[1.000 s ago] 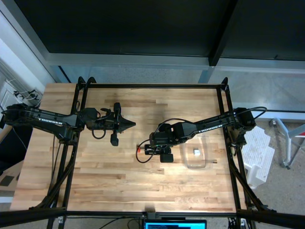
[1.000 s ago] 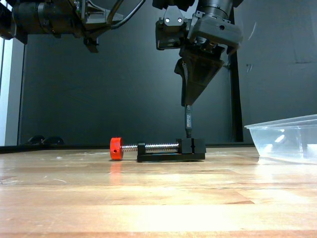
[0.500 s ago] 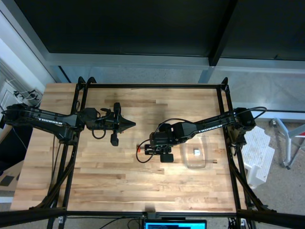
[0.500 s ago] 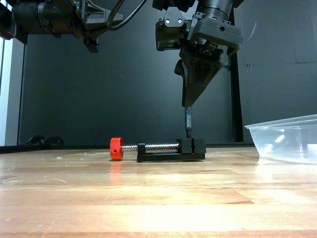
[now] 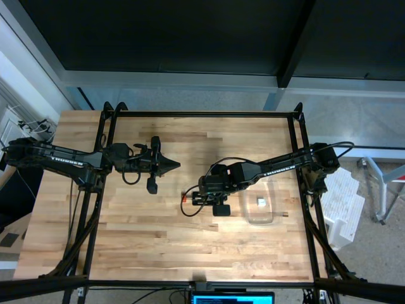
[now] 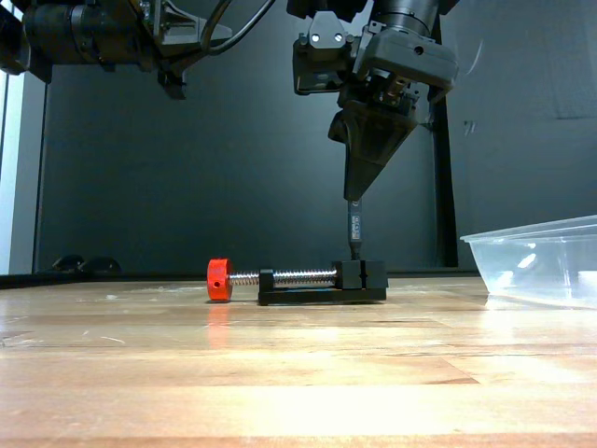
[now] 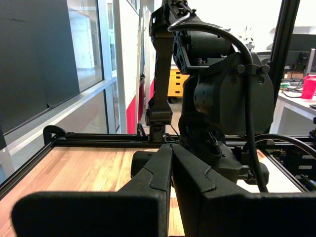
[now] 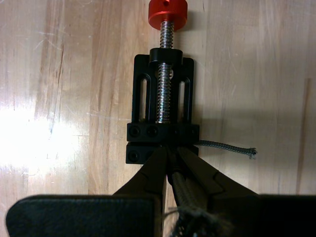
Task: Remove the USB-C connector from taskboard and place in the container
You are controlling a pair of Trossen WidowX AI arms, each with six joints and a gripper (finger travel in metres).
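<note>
the usb-c connector (image 6: 354,229) stands upright with its lower end seated in the taskboard (image 6: 322,281), the black vise block whose red-orange knob (image 6: 218,279) points away from the container (image 6: 536,261). the right end effector (image 6: 353,194) is pinched narrow on the connector's upper end, its fingers (image 8: 154,168) converging right at the vise jaw in the right wrist view. the left end effector (image 5: 172,165) hangs well apart over the bare surface (image 5: 126,234), its tips pressed together on nothing.

we judge the connector to be very light and stiff, with a smooth, narrow shell that could slip or twist in a loose pinch. a braided cord (image 8: 227,146) trails beside the block; it looks soft and should add little drag. the grip on the upper body seems the sensible place, leaving the seated end free. the block itself looks light enough to rise with the plug, so we would favour a straight upward pull. the container sits near, to the right, with a small white cube (image 5: 261,202) inside.
</note>
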